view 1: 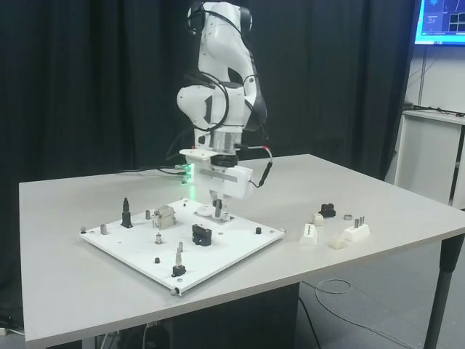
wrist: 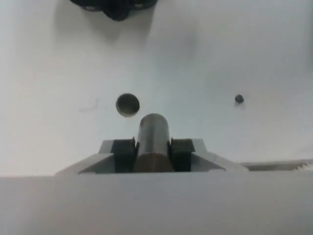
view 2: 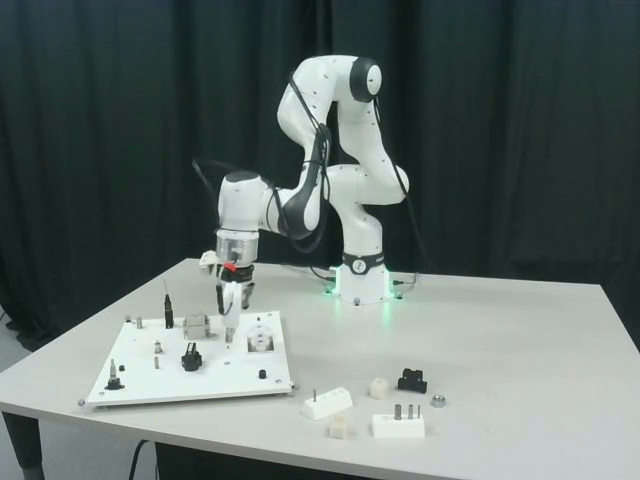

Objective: Insert round peg 4.

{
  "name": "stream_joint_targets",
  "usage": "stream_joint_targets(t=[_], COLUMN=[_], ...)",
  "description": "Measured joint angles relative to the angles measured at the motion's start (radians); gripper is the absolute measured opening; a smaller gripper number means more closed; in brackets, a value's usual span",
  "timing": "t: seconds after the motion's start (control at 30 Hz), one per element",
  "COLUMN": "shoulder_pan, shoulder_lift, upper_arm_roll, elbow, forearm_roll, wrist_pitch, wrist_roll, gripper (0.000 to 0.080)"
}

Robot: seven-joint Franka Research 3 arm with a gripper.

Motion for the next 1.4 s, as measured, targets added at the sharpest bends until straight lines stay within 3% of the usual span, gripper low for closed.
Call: stream_joint_targets(t=[0.27, 0.77, 0.97, 1.4], shoulder_pan=[-0.014, -0.023, -0.024, -0.02], shoulder_lift=[0.049, 0.127, 0.146, 0.168], upper_arm_roll=[0.0, 0.0, 0.0, 0.0], elbow=[0.05, 0.155, 0.173, 0.173], forearm_roll=[0.076, 0.209, 0.224, 0.228], wrist_pitch=[-0.017, -0.124, -0.153, -0.162], wrist_roll=[-0.1, -0.26, -0.301, -0.319], gripper=[0.0153, 0.0153, 0.0153, 0.0153])
